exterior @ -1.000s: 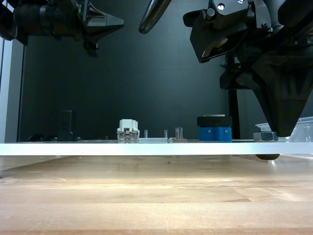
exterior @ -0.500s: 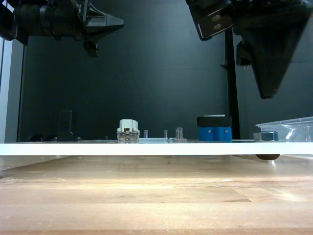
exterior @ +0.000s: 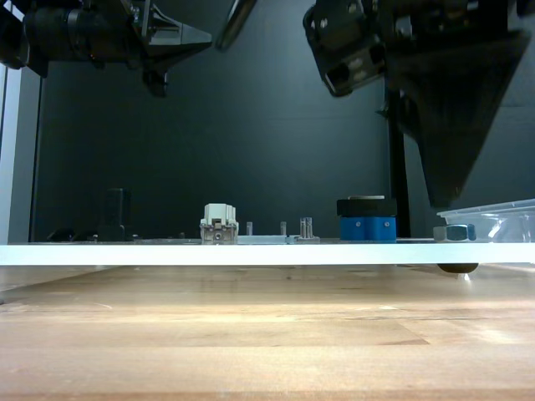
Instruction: Unfasten the M12 nut and place it in the container
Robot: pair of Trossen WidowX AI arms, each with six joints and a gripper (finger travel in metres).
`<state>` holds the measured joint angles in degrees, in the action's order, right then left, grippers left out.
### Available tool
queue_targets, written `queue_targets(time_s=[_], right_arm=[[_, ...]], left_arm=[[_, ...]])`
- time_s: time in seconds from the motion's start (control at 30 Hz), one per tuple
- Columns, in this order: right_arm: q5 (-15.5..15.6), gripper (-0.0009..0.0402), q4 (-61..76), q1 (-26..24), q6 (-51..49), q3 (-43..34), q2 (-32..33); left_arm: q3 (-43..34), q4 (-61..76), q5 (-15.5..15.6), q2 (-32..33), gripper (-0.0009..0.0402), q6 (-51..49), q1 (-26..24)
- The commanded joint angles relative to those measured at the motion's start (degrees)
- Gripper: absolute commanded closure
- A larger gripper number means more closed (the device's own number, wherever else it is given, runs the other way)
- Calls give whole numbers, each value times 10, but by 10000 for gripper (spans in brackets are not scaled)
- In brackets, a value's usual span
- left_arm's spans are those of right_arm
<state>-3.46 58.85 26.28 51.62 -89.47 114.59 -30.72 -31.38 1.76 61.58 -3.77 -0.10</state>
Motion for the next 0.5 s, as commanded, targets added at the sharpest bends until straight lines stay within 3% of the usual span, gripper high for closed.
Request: queue_targets(time_s=[0.03, 0.23, 0.5], right_arm=[[0, 123, -6, 0, -1, 3, 11], [2, 129, -16, 0, -10, 17, 15], [0, 171, -18, 0, -16, 25, 16]], left_arm=[[0, 0, 0, 0, 393, 0, 0], [0, 0, 0, 0, 393, 0, 0], [0, 0, 0, 0, 393, 0, 0]])
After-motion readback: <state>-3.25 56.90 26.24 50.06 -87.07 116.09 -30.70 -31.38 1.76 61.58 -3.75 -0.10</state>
